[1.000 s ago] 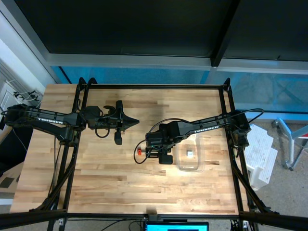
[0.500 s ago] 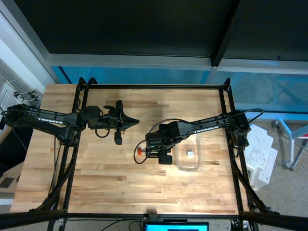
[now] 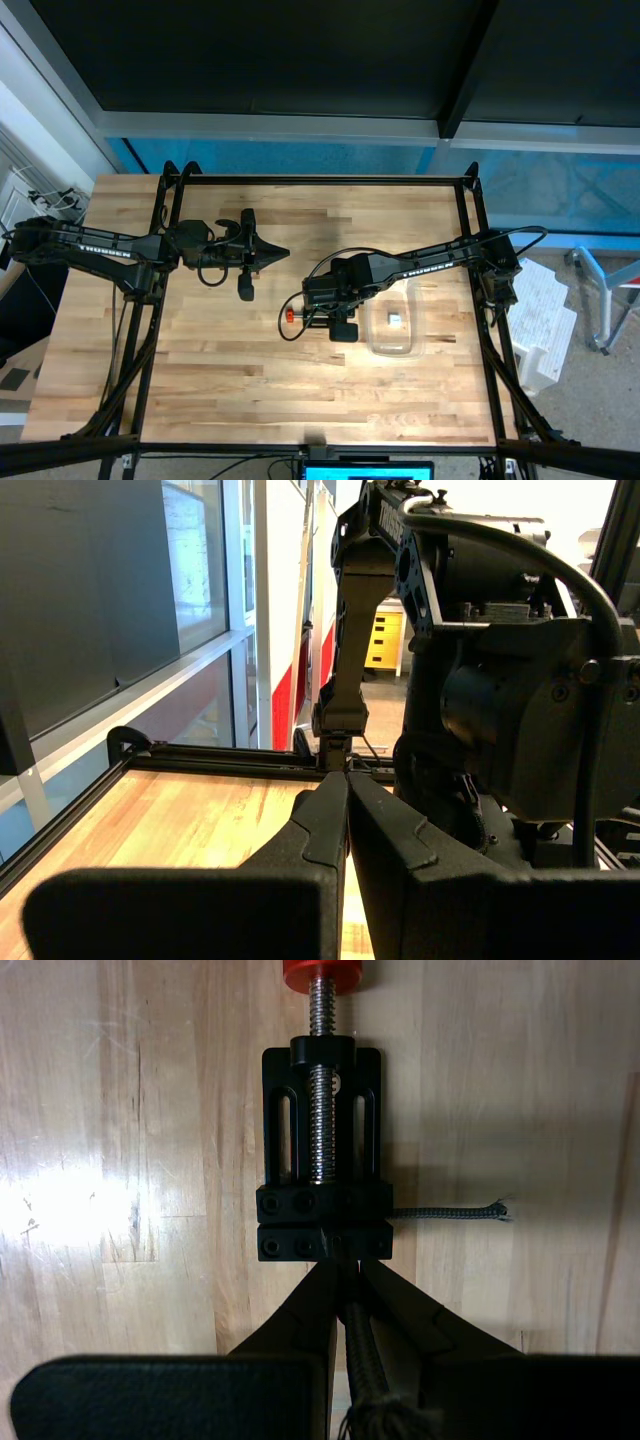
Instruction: Pick the usb-c connector and install on the hub
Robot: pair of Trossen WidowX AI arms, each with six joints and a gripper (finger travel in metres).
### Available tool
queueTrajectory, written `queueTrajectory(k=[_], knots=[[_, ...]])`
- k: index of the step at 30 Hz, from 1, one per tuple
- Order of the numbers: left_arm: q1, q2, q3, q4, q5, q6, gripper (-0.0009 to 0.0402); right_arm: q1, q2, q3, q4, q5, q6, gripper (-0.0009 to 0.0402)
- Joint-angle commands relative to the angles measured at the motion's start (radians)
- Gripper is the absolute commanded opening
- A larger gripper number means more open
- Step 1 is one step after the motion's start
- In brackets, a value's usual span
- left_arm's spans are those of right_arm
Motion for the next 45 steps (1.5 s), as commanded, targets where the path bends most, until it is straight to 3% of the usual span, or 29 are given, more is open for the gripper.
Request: queueTrajectory(k=[1, 45], knots=[[0.000, 0.000, 0.000, 0.000, 0.000, 0.000, 0.0000, 0.000, -0.001, -0.002, 0.005, 0.000, 0.000, 0.0000], [0.000, 0.000, 0.000, 0.000, 0.000, 0.000, 0.0000, 0.003, -0.001, -0.032, 0.037, -0.001, -0.003, 0.0000]])
